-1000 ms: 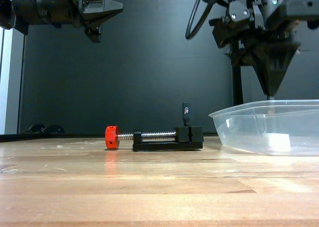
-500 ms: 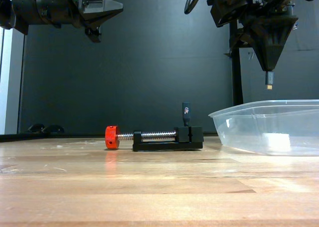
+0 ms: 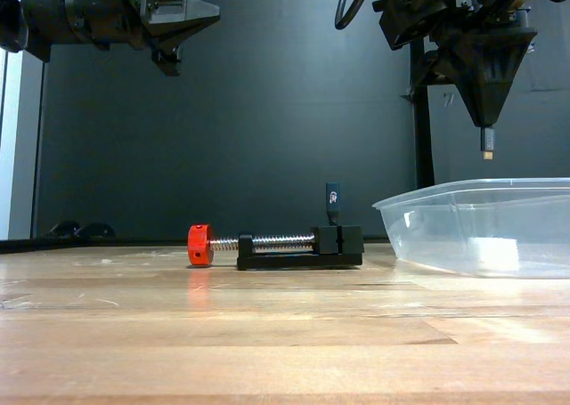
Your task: Pick the USB-C connector and install on taskboard
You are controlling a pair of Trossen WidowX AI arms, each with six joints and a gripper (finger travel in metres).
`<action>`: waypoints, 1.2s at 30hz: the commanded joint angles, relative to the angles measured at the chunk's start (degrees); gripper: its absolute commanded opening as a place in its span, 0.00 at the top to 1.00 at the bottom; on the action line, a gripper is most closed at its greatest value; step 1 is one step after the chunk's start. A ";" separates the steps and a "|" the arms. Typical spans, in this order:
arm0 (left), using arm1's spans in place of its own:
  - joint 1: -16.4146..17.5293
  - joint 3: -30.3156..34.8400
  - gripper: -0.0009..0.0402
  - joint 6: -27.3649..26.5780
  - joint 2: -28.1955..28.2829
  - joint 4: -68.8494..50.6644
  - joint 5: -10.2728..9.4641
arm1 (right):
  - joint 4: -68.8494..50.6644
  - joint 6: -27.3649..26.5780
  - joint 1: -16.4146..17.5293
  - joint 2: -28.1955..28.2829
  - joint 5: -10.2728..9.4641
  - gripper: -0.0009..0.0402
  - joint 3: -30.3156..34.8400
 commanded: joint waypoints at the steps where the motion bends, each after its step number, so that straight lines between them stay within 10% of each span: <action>1: 0.02 0.00 0.98 0.02 0.02 0.00 0.02 | -0.57 1.42 -0.31 1.51 -0.52 0.98 1.25; 36: 0.00 0.00 0.98 0.02 0.02 0.00 0.02 | -9.68 -0.20 -3.50 25.24 -0.61 0.98 33.35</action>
